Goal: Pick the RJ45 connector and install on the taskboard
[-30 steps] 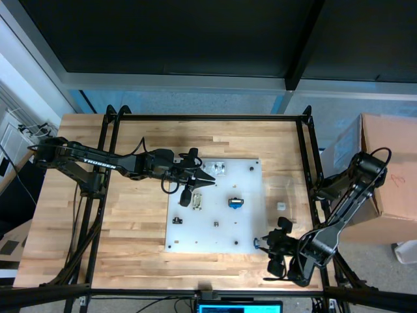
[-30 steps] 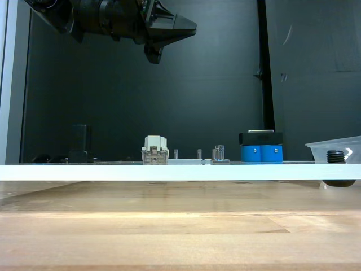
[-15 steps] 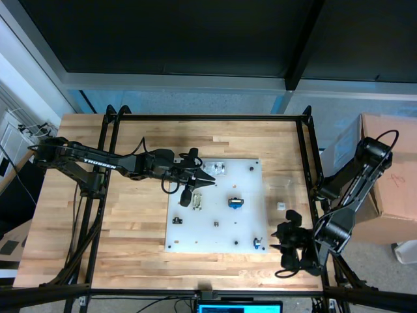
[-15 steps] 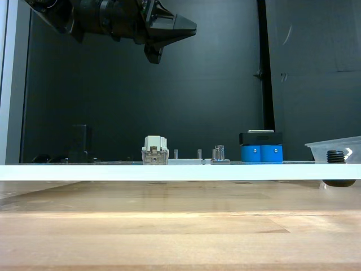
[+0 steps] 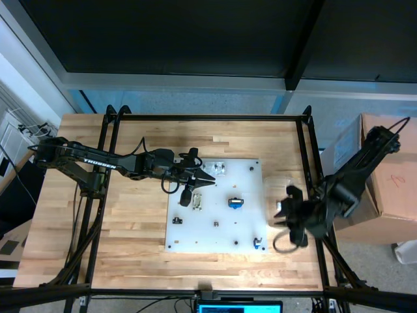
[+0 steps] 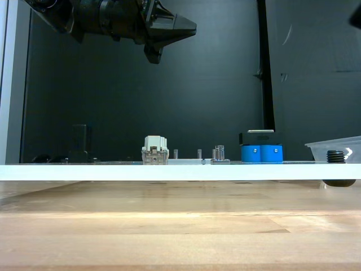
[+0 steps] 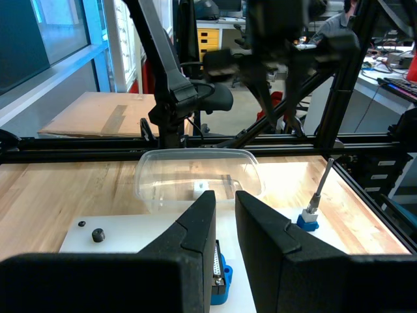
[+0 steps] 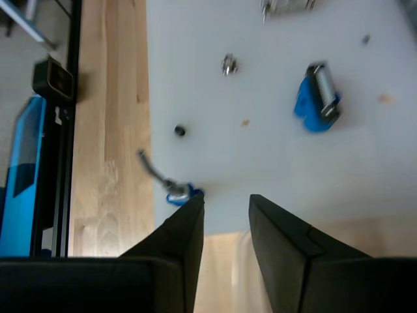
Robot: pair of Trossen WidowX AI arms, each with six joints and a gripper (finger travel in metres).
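Inspecting from above, I find my left fingers [image 5: 207, 177] hanging over the flat white task board [image 5: 215, 236], toward its 10 o'clock corner. The low view shows them raised well clear of the board. Their tips stand a slim gap apart with nothing between them: released and empty.

My right fingers [image 5: 292, 214] are off the board's 3 o'clock edge, at the clear plastic tray [image 7: 156, 189], which holds a small white block [image 7: 201, 189]. I cannot tell whether they are directly over the tray. The right wrist view shows a plain gap between them and nothing in it: released and empty.

The RJ45 connector [image 7: 315, 203], a small clear plug with a grey boot and grey cable, is in neither set of fingers. It stands in the small blue jack [image 7: 307, 223] at the board's 5 o'clock corner, its boot and cable rising out with a slight lean. The right wrist view also shows the grey cable running off that jack. Whether the plug is fully home I cannot tell.

Also noted: a blue socket with a metal top [image 5: 235, 203] sits near the board's centre. A cream multi-pin connector block [image 5: 197, 201] sits at 9 o'clock from it. The board lies on a pale wooden bench [image 5: 124, 228].
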